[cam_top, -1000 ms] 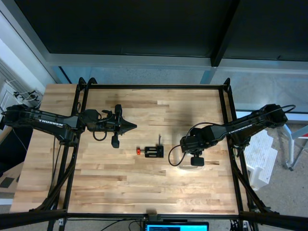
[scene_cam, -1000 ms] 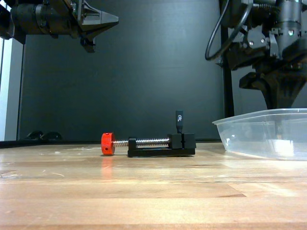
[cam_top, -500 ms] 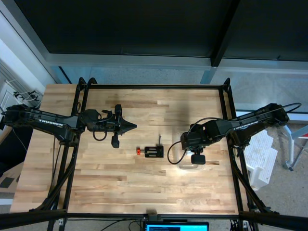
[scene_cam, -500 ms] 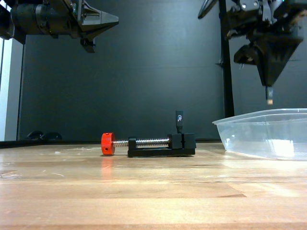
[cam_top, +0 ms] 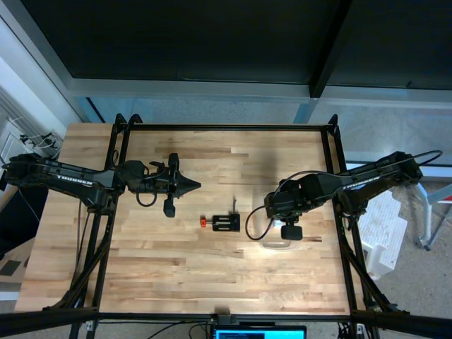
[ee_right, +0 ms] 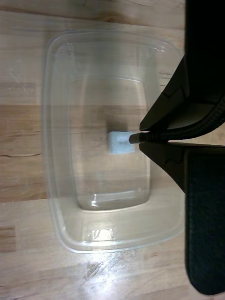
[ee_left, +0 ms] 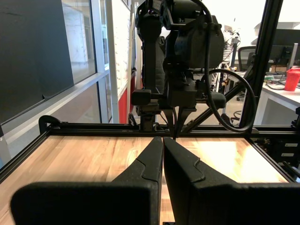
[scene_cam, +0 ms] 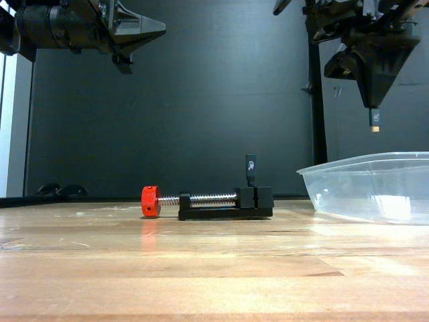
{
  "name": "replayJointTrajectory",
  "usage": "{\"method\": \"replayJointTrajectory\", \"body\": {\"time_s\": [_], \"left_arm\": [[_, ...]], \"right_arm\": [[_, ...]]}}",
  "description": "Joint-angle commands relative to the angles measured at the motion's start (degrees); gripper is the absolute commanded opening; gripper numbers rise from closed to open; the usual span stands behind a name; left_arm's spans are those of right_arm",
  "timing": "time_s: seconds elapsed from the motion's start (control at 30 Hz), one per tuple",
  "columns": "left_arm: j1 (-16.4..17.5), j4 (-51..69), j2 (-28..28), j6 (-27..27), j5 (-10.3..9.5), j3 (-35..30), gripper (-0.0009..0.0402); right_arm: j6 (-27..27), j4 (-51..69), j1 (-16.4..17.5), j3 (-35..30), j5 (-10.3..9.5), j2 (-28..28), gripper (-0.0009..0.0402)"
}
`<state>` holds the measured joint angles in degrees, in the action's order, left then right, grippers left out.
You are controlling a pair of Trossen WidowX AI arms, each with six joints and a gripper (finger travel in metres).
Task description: Pick the USB-C connector and install on taskboard
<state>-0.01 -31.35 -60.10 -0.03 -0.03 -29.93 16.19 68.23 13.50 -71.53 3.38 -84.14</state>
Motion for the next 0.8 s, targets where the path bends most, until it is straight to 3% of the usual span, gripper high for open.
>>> {"method": "replayJointTrajectory", "body": {"time_s": [0.03,0.23,0.8], "left_arm": [[0.00,-0.02,-0.02,0.00,0.00,-0.02,0.0000],[0.00,0.00,-0.02,0.00,0.00,-0.02,0.0000],[0.02,0.00,-0.02,0.00,0.00,-0.02,0.0000]], "right_arm": [[0.02,1.25,-0.26,-3.04,0.17,-2.82,0.0000],[0.50,2.08,-0.70,-9.73,3.08,-9.14,0.0000],[-1.68,3.61,-1.84,-24.85,2.25,-22.05,0.0000]]}}
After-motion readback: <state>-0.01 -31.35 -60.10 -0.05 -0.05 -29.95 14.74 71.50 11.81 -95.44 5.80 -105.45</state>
